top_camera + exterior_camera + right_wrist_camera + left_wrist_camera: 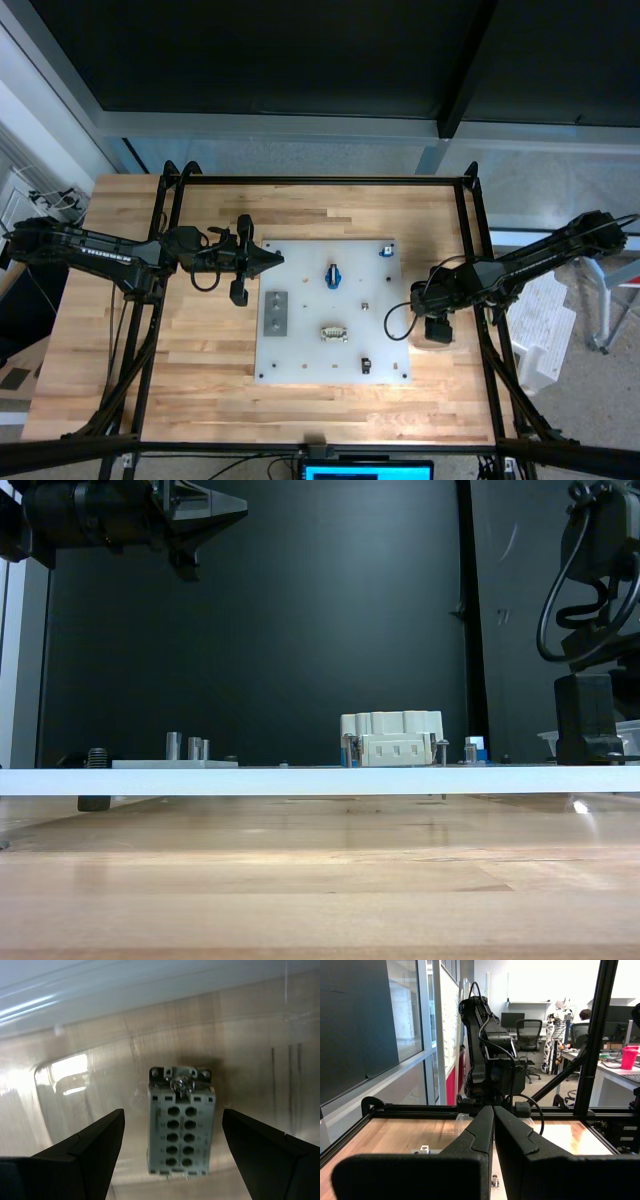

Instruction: Pick the HAN10E connector and install on the hub

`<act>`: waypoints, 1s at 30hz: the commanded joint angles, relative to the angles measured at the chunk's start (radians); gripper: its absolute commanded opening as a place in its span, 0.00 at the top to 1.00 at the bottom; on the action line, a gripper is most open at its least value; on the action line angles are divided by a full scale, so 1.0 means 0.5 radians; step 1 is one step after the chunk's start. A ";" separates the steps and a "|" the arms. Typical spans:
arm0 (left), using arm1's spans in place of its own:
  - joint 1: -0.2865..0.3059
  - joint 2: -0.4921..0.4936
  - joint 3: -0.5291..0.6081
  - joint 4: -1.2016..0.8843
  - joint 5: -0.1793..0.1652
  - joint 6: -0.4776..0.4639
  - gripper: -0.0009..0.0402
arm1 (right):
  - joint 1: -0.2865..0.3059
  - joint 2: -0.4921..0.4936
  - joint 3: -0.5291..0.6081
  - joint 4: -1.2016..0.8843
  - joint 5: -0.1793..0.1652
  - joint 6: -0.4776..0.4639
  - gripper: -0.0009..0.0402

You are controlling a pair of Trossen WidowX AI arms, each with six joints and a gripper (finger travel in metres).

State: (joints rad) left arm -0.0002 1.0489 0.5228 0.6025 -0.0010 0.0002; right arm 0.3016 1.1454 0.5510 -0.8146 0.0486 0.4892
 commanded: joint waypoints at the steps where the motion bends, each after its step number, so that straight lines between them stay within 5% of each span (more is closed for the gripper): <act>1: 0.000 0.000 0.000 0.001 0.001 0.000 0.98 | -0.001 0.018 -0.014 0.014 0.002 0.002 0.31; 7: 0.000 0.001 0.000 0.001 0.001 0.000 0.98 | -0.001 0.017 -0.014 0.005 0.001 0.001 0.41; 22: 0.000 0.000 0.000 0.001 0.001 0.000 0.98 | 0.000 0.017 -0.005 -0.005 -0.002 0.003 0.83; 30: 0.000 0.001 0.000 0.001 0.001 0.000 0.98 | 0.001 0.013 0.159 -0.084 -0.153 -0.010 0.92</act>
State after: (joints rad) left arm -0.0006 1.0489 0.5228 0.6025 -0.0010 0.0002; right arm 0.3012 1.1519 0.6113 -0.8417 -0.0235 0.4850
